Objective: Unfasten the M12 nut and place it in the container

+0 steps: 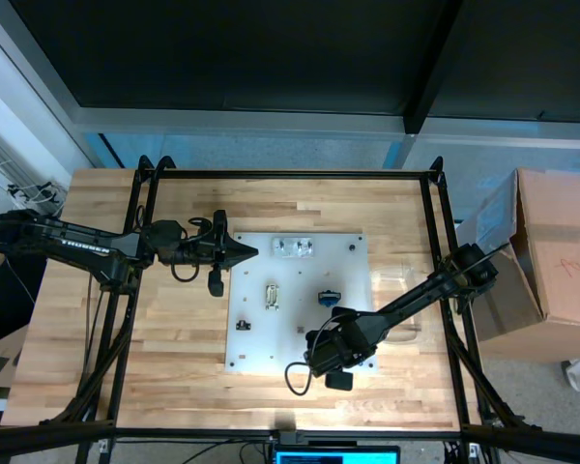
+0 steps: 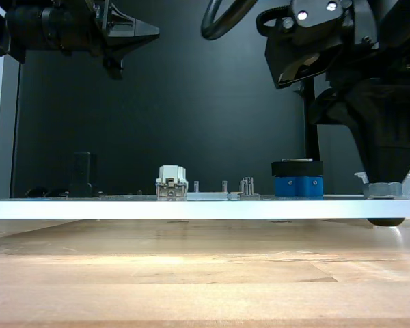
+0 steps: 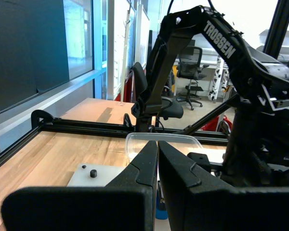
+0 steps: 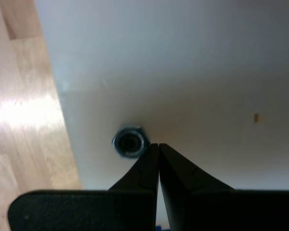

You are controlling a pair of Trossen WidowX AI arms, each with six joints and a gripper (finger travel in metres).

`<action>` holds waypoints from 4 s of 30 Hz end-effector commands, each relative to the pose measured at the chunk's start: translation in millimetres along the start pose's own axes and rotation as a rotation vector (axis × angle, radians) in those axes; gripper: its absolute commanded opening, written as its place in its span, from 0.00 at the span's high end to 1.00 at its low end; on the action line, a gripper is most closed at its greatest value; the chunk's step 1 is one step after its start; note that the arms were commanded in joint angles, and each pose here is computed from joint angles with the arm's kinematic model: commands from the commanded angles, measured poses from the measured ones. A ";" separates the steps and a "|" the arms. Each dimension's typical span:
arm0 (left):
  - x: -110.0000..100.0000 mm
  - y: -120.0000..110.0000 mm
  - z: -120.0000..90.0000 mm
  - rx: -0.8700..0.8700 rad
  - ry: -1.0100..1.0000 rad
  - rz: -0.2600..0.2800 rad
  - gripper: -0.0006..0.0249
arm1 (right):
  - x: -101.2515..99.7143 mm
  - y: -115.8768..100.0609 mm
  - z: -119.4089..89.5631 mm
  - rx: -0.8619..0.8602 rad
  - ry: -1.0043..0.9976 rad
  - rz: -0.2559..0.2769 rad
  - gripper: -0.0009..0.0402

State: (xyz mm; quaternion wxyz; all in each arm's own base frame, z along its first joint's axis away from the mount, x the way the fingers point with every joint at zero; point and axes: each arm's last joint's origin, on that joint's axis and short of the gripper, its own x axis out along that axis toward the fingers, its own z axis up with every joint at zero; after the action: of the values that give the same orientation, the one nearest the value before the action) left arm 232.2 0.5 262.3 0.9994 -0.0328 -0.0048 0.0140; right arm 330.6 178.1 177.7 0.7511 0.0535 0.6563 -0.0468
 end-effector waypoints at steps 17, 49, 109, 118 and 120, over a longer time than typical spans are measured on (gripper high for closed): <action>0.0 0.1 0.0 0.000 0.000 0.000 0.98 | -42.8 -4.1 -1.6 0.166 0.002 0.015 0.98; 0.0 0.1 0.0 0.000 0.000 0.000 0.98 | -27.2 9.2 18.6 0.272 0.026 -0.009 0.46; 0.0 0.0 0.0 0.000 0.000 0.000 0.98 | 1.7 5.9 10.5 -1.267 0.015 0.091 0.88; 0.0 0.0 0.0 0.000 0.000 0.000 0.98 | 2.5 5.9 10.2 -1.493 0.010 0.093 0.83; 0.0 0.1 0.0 0.000 0.000 0.000 0.97 | 2.6 5.8 10.2 -1.492 0.010 0.094 0.81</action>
State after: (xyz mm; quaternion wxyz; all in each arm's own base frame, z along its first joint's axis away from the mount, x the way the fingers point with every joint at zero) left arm 232.2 0.5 262.3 0.9994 -0.0328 -0.0048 0.0142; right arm 341.8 182.3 177.6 0.5870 -0.4424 0.5130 0.4432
